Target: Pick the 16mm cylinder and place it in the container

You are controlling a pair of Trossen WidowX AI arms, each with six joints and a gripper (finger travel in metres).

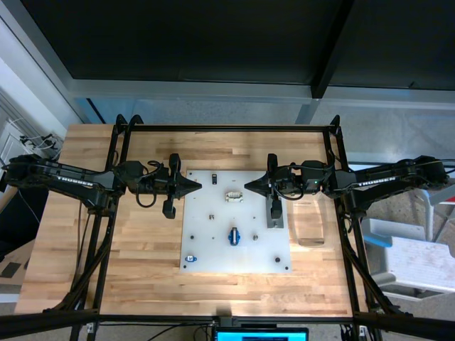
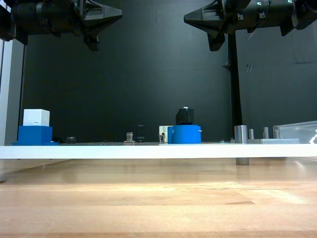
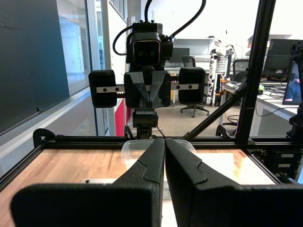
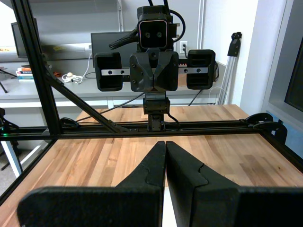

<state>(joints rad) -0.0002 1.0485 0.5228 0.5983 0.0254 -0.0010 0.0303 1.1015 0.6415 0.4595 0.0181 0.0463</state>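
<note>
Nothing done yet — 16mm cylinder (image 2: 240, 134) upright on white board (image 1: 213, 241), container (image 1: 310, 226) apparently empty. Left gripper (image 1: 195, 183), right gripper (image 1: 249, 186) clenched on nothing, high over it. Pick, carry, drop all outstanding.

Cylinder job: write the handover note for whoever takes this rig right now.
Left gripper: shut, empty, raised over the far left part of the white board.
Right gripper: shut, empty, raised over the board's far middle, facing the left one.
Cylinder: the thickest metal one, likely the one meant, stands upright near the board's near right part, untouched.
Container: on the table just right of the board, beside the grey block; nothing shows in it.
Done: nothing.
Left: grasp the cylinder, carry it to the container, release.
</note>
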